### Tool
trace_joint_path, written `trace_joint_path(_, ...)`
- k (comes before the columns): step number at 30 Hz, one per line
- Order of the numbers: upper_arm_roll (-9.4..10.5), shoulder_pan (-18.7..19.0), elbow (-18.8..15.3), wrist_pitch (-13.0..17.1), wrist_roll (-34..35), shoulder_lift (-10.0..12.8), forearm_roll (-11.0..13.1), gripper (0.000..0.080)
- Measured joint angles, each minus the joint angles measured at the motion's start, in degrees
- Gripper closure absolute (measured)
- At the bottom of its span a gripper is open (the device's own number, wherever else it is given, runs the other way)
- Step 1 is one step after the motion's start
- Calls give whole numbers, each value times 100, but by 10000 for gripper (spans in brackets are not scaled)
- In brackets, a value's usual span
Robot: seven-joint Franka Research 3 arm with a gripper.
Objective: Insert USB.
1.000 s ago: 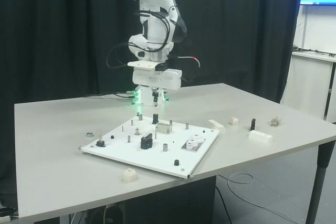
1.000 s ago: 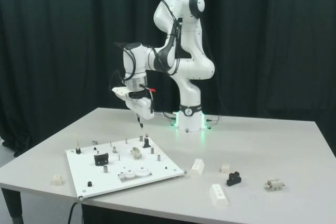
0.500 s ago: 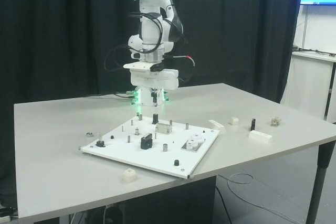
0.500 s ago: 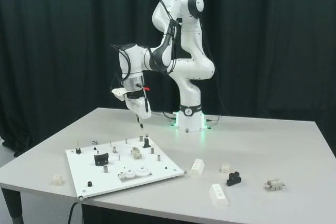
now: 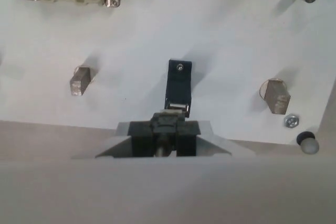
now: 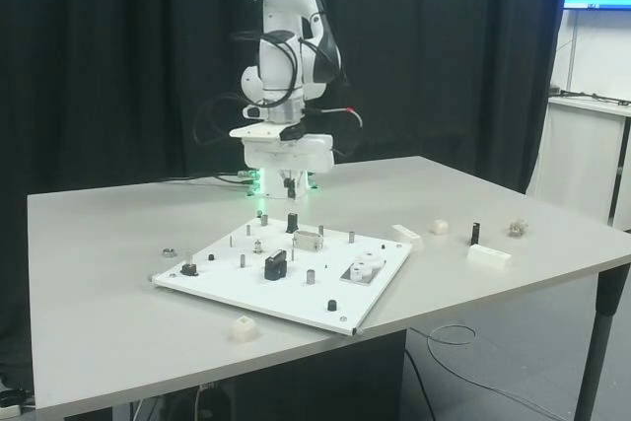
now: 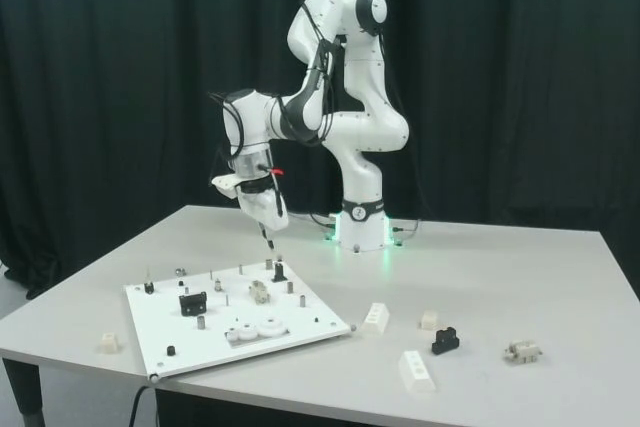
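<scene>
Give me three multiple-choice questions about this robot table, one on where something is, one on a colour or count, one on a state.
1. Where is the gripper?
A. above the board's far edge
B. over the loose blocks
C. resting on the table

2. What colour is the board?
A. black
B. white
C. green

3. What is the gripper doing?
A. lying on the board
B. gripping a gear
C. holding a plug in the air

Answers: 1 A, it hangs over the socket there. 2 B, both room views show it white. 3 C, the wrist view shows the plug between the fingers.
</scene>
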Motion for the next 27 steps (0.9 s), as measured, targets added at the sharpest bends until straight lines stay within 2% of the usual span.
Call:
trace_joint_path(18, -95, 0, -29, 128, -516, 296, 554, 715)
trace_joint_path(27, -94, 0, -30, 139, -528, 421, 595, 715)
